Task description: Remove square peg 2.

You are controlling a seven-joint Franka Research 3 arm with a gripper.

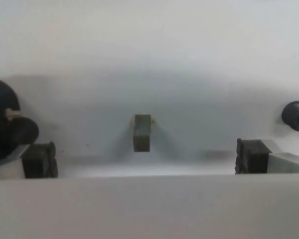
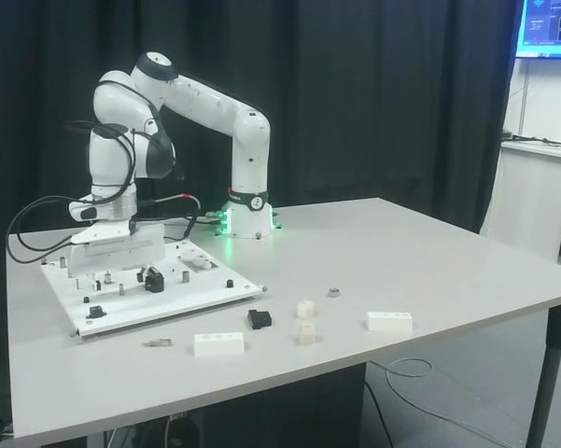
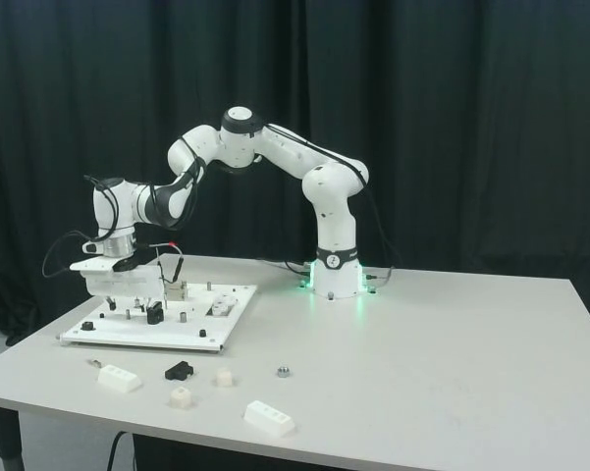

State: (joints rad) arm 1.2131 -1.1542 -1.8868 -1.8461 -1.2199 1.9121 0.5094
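Two fingertips (image 1: 40,160) of my hand (image 1: 145,160) stand spread wide either side of the square peg (image 1: 142,132), upright in the white board (image 2: 205,289); descending off-centre, I judge, could jam it.

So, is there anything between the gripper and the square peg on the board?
Nothing visible. In the wrist view the square peg stands upright on the white board, centred between the two fingertips of the open gripper, with bare board on either side of it.
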